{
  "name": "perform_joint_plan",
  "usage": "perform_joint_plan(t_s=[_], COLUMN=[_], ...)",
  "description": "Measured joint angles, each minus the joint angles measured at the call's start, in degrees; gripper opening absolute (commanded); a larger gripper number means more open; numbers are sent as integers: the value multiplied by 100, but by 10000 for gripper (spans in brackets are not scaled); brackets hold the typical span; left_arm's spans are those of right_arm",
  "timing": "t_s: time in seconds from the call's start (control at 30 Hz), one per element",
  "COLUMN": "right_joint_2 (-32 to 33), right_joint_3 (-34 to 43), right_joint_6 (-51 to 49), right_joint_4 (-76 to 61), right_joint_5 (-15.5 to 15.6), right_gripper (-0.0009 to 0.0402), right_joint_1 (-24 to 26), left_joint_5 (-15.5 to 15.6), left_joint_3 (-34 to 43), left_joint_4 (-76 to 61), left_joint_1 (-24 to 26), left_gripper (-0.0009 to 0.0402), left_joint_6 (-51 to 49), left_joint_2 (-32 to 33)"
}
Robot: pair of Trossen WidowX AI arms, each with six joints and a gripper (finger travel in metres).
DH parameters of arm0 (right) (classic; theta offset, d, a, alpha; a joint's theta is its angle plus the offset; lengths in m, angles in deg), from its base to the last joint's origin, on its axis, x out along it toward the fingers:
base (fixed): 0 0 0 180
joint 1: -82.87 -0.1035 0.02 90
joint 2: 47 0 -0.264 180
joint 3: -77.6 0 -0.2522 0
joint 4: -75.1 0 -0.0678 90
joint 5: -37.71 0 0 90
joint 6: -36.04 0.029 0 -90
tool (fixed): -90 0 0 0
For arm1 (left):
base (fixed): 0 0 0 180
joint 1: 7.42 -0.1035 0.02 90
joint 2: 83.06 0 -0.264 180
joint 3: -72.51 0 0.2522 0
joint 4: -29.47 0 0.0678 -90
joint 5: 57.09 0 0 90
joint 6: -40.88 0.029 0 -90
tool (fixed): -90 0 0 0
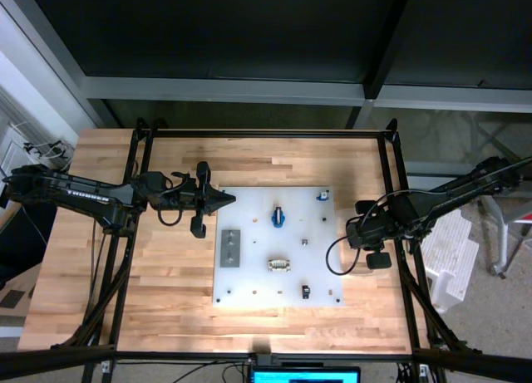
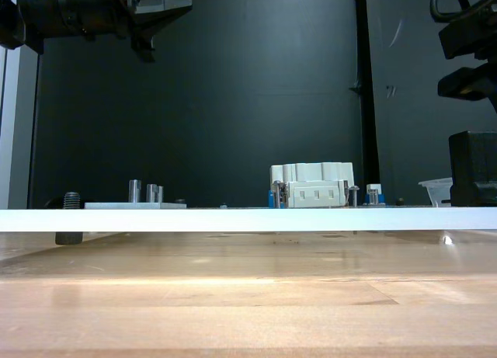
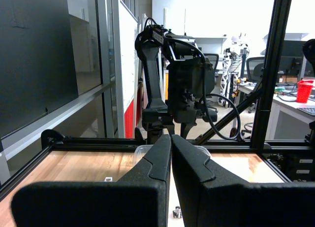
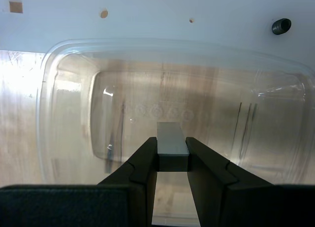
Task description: Pick the 16mm bar and install on taskboard
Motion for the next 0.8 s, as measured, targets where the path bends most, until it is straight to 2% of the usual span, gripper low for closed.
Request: perform_joint_plan(t_s=[0.37,0.8], right_joint_2=[675,1609], right_joint_3=[660,1248], right_joint_6=[1025,1602], right_joint_4=[-109,170], right_joint_5=[2,-22], right_gripper=[7,7], right_joint_1=[-494,-1088], left_joint_5=[0,0], left_joint_3=[2,0], left_joint_4=[0,0], left_joint_1=[0,0], left_gripper=[0,0], left_joint_6=[2,2], left_joint_2=[0,0])
